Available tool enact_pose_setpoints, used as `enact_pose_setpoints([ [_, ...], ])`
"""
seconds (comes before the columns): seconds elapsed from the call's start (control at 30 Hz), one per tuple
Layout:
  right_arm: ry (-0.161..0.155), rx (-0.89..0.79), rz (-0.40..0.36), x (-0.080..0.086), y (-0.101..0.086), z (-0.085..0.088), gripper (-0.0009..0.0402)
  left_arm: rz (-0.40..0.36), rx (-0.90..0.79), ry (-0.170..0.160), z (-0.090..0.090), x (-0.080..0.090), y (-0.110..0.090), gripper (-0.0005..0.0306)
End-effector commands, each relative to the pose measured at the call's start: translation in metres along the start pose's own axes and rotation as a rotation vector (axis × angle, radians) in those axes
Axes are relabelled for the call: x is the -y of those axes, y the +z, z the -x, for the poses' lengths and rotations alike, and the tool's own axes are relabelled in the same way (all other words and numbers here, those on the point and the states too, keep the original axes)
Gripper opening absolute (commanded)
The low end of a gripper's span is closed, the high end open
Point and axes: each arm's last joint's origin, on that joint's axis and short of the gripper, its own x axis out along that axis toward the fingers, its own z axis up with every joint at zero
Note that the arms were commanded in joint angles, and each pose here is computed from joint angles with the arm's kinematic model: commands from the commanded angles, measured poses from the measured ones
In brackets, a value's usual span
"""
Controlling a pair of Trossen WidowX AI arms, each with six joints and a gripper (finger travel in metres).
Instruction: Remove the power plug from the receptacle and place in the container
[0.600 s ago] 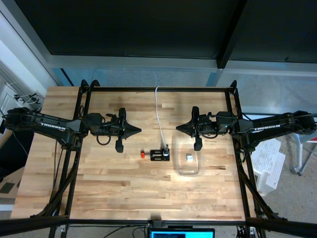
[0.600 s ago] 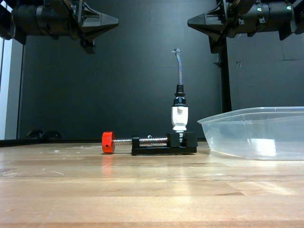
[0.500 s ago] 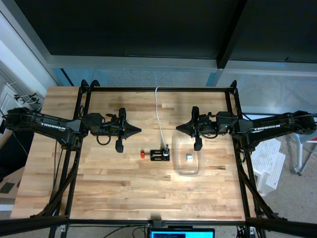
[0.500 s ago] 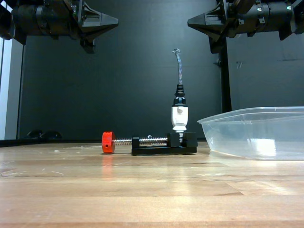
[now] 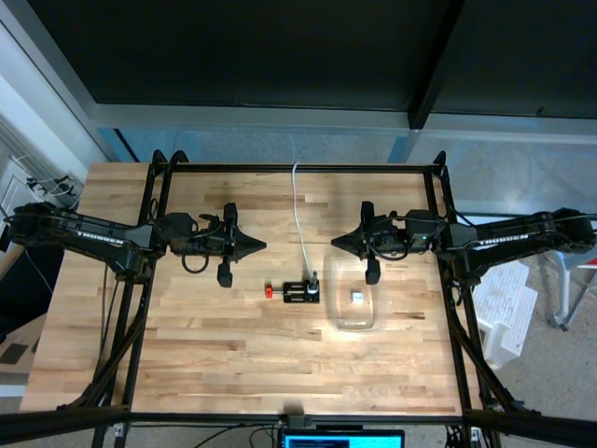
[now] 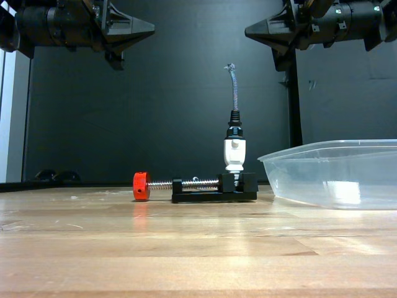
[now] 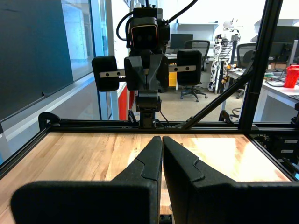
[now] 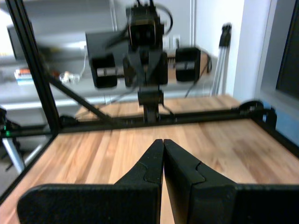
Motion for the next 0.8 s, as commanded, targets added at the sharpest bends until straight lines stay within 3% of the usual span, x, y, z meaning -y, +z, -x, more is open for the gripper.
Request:
enact_pose_setpoints([
  [0.03,-0.002,-0.086,0.0,-0.001,0.001,-0.001,0.0,0.0,0.0,0.0,0.0,0.0,0.0,0.0],
  [0.47,0.011,-0.533,0.017,-0.016,0.02,0.0,0.0,0.0,0.0,0.0,0.0,0.0,0.0,0.0],
  [0.8,0.023,-0.749,0.051,-0.029,0.023,-0.025,0.0,0.0,0.0,0.0,0.0,0.0,0.0,0.0],
])
